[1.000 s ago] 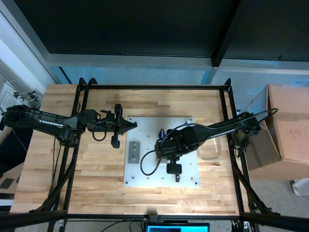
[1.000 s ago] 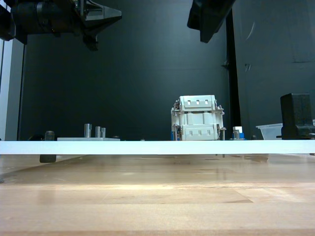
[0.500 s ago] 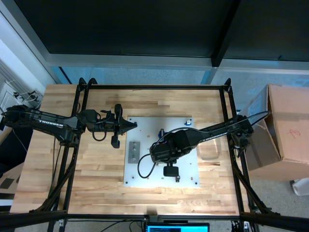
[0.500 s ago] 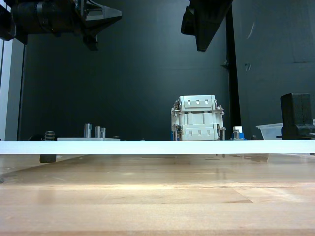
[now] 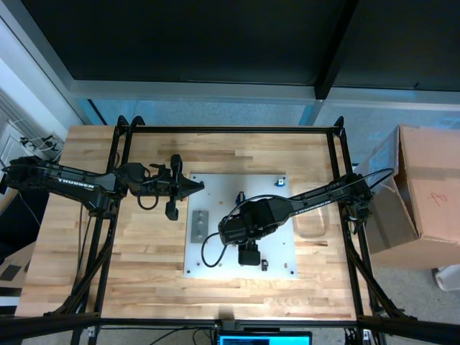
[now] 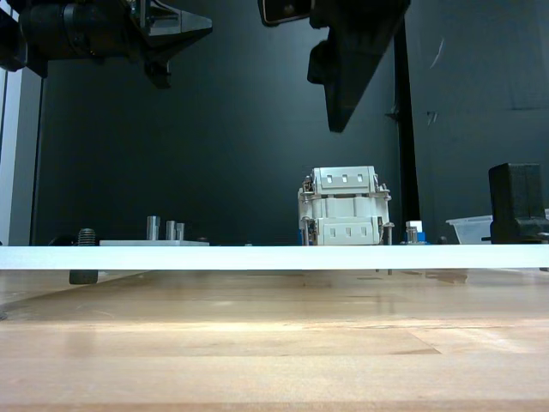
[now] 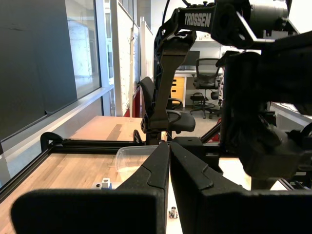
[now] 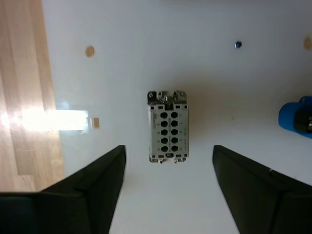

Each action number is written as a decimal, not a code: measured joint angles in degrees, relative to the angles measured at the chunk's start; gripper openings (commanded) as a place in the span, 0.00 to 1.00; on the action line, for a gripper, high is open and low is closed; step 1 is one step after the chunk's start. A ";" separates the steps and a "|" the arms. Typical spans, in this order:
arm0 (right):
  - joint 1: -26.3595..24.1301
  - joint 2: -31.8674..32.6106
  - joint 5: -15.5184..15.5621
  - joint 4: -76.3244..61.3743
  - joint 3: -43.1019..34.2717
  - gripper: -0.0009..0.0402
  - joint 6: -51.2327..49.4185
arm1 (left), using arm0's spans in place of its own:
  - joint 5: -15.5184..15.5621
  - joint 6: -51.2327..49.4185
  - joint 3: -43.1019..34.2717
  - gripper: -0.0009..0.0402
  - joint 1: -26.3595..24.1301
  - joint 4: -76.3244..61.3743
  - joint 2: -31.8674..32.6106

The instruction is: Remove the HAN10E connector from the taskboard and place in the container

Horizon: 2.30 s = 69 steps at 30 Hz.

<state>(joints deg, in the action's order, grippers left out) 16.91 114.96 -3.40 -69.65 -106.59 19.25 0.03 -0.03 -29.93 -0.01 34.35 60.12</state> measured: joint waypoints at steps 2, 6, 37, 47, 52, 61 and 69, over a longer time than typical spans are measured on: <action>0.00 -0.02 0.00 1.70 1.68 0.70 -0.04 | -0.02 -0.02 0.00 0.02 0.00 -0.02 0.00; 0.07 -0.02 0.02 5.07 5.07 0.71 -0.04 | -0.02 0.00 -0.02 0.02 0.00 0.02 -0.02; 0.20 -0.17 -0.22 18.71 15.41 0.14 -0.31 | -0.02 -0.02 -0.02 0.02 0.00 -0.07 0.00; 0.39 -3.06 0.24 18.01 15.41 0.04 -0.02 | 0.00 -0.02 -0.02 0.02 0.00 -0.07 0.00; 0.46 -5.20 0.39 16.57 15.41 0.04 -0.04 | -0.02 0.00 -0.02 0.02 0.00 -0.04 0.00; 0.44 -10.19 0.11 14.62 15.41 0.04 0.22 | -0.02 0.00 0.00 0.02 0.00 -0.07 0.00; 0.48 -16.13 0.00 14.82 21.29 0.04 1.36 | -0.02 0.00 0.00 0.02 0.00 -0.04 0.00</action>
<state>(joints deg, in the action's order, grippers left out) 17.39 98.83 -3.40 -54.83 -85.30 20.60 0.01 -0.03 -29.93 -0.01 34.30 60.12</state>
